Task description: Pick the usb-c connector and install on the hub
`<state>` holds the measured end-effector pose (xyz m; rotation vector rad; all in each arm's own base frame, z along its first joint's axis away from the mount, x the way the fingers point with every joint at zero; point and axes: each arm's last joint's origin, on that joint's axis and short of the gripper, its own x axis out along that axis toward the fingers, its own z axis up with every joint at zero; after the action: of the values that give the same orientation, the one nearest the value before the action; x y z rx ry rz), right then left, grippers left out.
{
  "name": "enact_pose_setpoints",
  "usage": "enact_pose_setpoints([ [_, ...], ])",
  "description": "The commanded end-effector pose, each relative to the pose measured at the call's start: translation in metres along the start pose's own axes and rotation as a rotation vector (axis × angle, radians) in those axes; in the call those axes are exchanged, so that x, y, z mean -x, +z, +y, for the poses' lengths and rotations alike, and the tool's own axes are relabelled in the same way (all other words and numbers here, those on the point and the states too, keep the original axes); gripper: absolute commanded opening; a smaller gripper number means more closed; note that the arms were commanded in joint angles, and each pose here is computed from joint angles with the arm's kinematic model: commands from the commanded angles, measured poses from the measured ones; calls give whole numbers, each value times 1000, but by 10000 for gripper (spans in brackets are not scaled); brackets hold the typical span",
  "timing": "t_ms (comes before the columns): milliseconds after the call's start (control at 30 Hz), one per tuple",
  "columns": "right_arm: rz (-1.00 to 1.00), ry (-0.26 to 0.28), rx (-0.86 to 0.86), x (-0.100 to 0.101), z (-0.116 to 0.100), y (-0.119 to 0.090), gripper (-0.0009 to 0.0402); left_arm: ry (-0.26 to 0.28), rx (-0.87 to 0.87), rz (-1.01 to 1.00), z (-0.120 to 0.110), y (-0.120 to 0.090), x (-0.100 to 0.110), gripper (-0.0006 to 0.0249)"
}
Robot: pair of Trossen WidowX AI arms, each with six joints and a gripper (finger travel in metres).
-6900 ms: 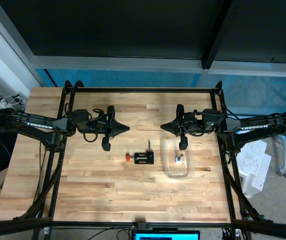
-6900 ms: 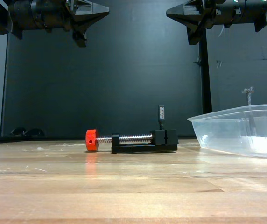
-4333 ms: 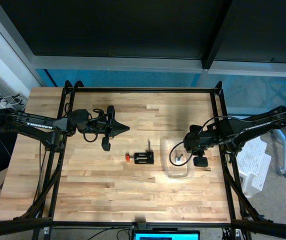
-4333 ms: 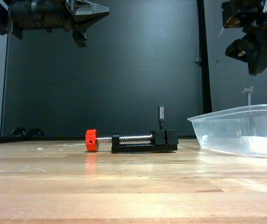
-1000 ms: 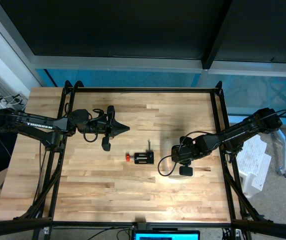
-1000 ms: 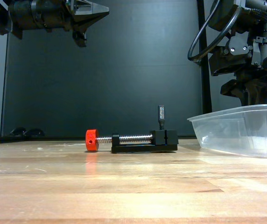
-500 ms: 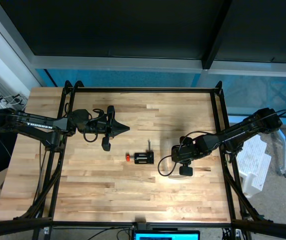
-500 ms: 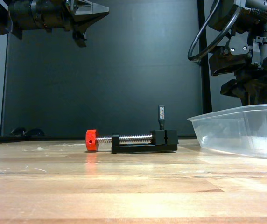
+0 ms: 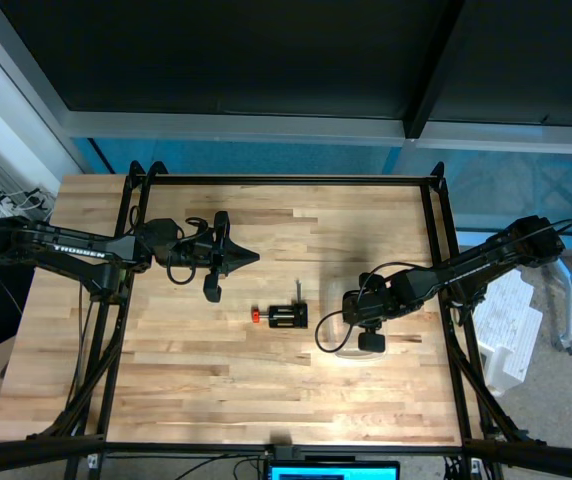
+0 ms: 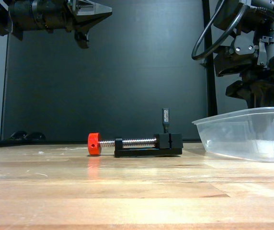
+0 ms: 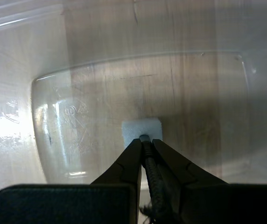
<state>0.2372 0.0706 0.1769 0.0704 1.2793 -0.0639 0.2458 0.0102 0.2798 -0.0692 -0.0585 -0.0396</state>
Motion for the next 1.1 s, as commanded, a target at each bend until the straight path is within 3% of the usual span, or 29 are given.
enact_pose_setpoints([
  [33,0,0,0,1,0,1,0,0,0,0,0,0,0,0],
  [400,-2,0,-1,20,0,5,0,0,0,0,0,0,0,0],
  [867,-25,7,21,66,1,23,0,0,0,0,0,0,0,0],
  [1100,-53,16,17,73,0,22,0,0,0,0,0,0,0,0],
])
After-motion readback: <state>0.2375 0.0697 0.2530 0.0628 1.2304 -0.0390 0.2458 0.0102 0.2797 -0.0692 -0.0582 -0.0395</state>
